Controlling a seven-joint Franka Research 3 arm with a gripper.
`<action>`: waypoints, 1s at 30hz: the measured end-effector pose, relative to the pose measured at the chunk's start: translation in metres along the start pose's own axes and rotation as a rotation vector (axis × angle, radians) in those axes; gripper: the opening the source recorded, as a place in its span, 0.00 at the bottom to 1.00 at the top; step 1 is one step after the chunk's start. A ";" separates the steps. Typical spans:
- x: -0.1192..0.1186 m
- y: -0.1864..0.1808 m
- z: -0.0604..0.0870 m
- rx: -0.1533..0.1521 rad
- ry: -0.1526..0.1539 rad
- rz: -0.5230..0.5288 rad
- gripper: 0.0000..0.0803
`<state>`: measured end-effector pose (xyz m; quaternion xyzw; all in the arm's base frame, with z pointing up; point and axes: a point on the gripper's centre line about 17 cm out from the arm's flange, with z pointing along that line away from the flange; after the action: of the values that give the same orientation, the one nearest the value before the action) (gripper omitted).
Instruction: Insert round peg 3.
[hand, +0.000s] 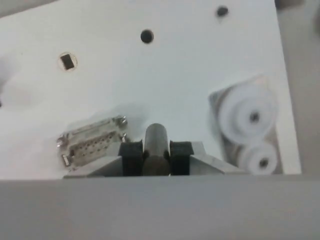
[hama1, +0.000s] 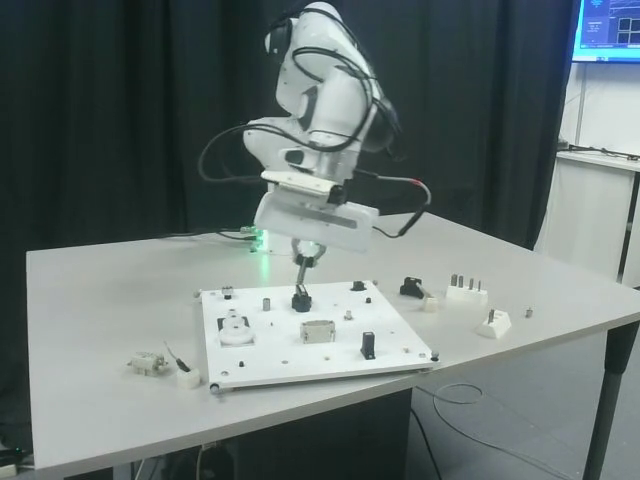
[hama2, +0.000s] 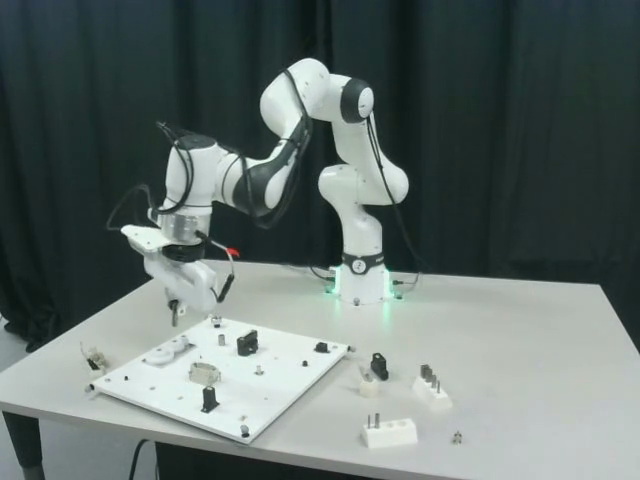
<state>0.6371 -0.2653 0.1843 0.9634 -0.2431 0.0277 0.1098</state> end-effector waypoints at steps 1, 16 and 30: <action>0.002 0.002 0.002 0.012 0.005 -0.022 0.14; 0.024 0.014 0.033 0.112 0.077 -0.200 0.14; 0.037 0.008 0.070 0.130 0.118 -0.296 0.14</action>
<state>0.6660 -0.3047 0.1212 0.9904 -0.0896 0.0835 0.0643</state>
